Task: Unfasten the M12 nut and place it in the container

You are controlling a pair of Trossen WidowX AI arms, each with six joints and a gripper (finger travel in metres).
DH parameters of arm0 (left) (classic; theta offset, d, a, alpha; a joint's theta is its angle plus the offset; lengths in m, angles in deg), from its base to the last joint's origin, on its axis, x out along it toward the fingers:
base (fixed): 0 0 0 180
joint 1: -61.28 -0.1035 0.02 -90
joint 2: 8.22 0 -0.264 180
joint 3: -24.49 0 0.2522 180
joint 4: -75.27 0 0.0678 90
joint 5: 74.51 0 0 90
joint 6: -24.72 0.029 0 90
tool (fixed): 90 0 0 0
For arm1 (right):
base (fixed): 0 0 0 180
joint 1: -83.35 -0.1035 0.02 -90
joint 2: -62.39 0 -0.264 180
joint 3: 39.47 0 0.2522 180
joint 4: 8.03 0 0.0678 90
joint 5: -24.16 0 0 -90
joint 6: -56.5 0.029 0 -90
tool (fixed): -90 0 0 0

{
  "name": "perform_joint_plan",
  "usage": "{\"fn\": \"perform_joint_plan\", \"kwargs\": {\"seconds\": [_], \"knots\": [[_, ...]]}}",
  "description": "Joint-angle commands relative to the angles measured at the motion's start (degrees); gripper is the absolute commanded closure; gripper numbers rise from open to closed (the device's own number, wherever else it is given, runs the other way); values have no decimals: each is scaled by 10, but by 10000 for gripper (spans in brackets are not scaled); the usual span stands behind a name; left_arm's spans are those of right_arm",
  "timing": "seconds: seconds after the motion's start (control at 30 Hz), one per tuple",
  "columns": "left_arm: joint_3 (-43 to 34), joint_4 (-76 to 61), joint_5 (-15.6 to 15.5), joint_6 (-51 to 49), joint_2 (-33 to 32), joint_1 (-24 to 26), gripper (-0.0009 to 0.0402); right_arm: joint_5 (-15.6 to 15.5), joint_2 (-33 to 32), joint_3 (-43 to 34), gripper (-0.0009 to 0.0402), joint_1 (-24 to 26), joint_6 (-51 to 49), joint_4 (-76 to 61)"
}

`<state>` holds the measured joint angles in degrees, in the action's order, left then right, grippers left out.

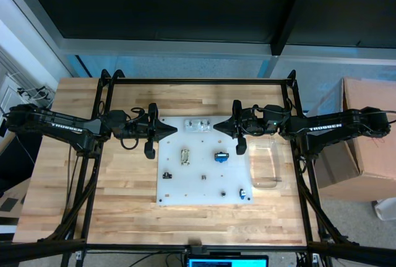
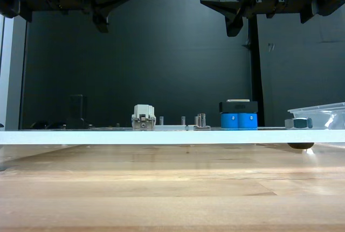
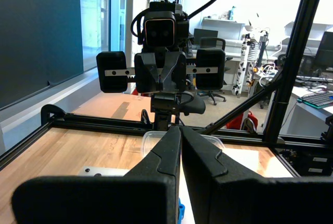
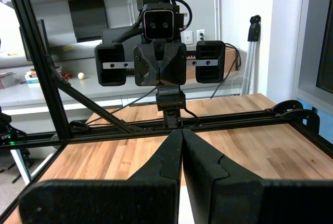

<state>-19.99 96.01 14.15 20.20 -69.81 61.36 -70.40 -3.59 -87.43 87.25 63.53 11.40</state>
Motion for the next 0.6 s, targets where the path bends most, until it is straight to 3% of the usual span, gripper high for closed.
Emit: {"fn": "perform_joint_plan", "kwargs": {"seconds": [0.03,0.47,0.6], "knots": [[0,0,0,0,0,0,393,0,0,0,393,0,0,0],[0,0,0,0,0,0,393,5,0,-3,393,-1,5,-2],[0,0,0,0,0,0,393,5,1,-55,394,-21,33,-97]]}}
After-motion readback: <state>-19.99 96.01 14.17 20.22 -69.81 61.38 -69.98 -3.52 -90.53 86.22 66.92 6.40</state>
